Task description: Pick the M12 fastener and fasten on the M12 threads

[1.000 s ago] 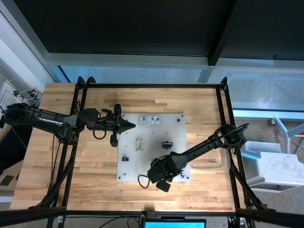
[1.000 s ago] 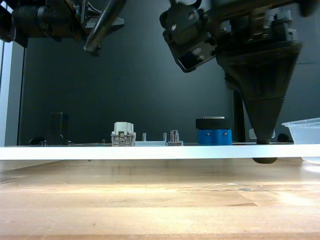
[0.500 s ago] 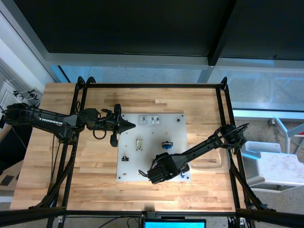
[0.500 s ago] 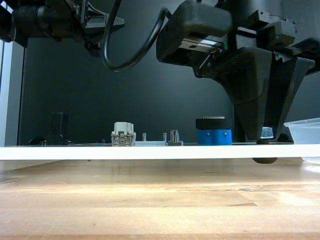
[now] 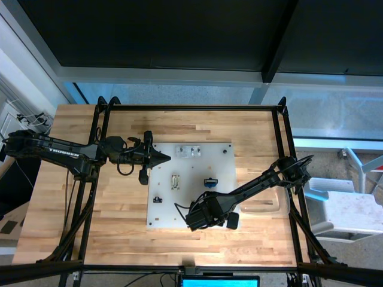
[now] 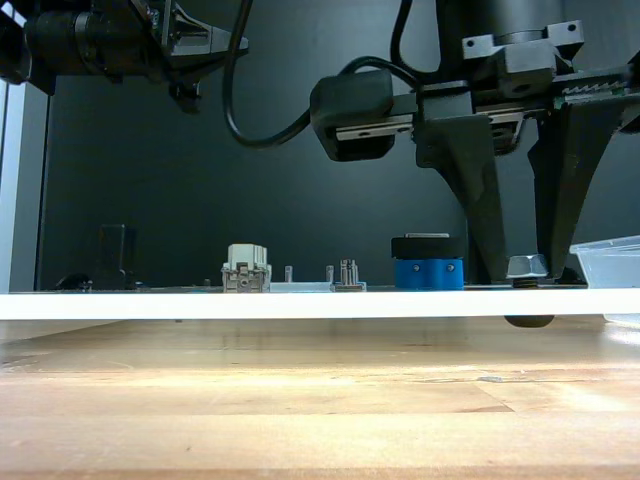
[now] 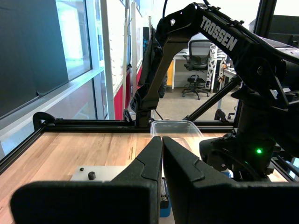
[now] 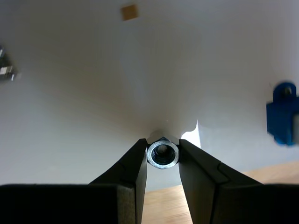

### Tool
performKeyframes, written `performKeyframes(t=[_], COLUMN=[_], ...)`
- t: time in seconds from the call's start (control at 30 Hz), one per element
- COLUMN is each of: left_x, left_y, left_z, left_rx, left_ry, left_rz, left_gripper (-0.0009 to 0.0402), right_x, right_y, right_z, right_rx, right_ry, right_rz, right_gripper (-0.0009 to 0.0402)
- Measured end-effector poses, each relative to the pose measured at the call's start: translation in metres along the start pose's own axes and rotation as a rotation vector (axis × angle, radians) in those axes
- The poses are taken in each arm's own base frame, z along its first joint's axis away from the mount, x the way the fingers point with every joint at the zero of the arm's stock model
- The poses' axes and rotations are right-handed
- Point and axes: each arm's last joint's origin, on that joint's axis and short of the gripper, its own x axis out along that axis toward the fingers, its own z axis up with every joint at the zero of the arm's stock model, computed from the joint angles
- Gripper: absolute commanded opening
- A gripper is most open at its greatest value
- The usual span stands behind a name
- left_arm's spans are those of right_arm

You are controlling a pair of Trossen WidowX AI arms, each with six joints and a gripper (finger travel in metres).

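The M12 nut (image 8: 163,154), pinched by the right gripper (image 6: 526,270), was seen seated on its stud (image 6: 527,284) at the white board's (image 5: 161,209) near right edge, tightening judged unfinished, while the left gripper (image 5: 164,158) was pictured pressed together over the board's left edge.

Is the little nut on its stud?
On: the nut sits atop its stud, pinched by the right pincer. Left pincer hangs shut at the board's left edge.

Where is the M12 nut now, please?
The M12 nut is clamped in the right gripper, low over the near right edge of the white board, right of the blue fitting in the low view. The left gripper hangs above the board's far left edge.
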Motion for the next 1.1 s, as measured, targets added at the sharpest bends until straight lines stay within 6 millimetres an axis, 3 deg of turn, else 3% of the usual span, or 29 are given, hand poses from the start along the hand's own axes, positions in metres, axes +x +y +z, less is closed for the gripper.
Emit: performKeyframes(t=[0.63, 0.87, 1.1], left_x=[0.0, 0.0, 0.0], left_y=[0.0, 0.0, 0.0], left_z=[0.0, 0.0002, 0.0], left_rx=[0.0, 0.0, 0.0], left_ry=[0.0, -0.001, 0.0], left_rz=[0.0, 0.0, 0.0], left_gripper=[0.0, 0.0, 0.0], right_x=[0.0, 0.0, 0.0], right_y=[0.0003, 0.0003, -0.0001], right_z=[-0.0002, -0.0002, -0.0006], right_rx=[0.724, 0.845, 0.845], right_ry=[0.002, 0.003, 0.002], right_rz=[0.003, 0.003, 0.004], right_gripper=[0.0029, 0.0029, 0.0029])
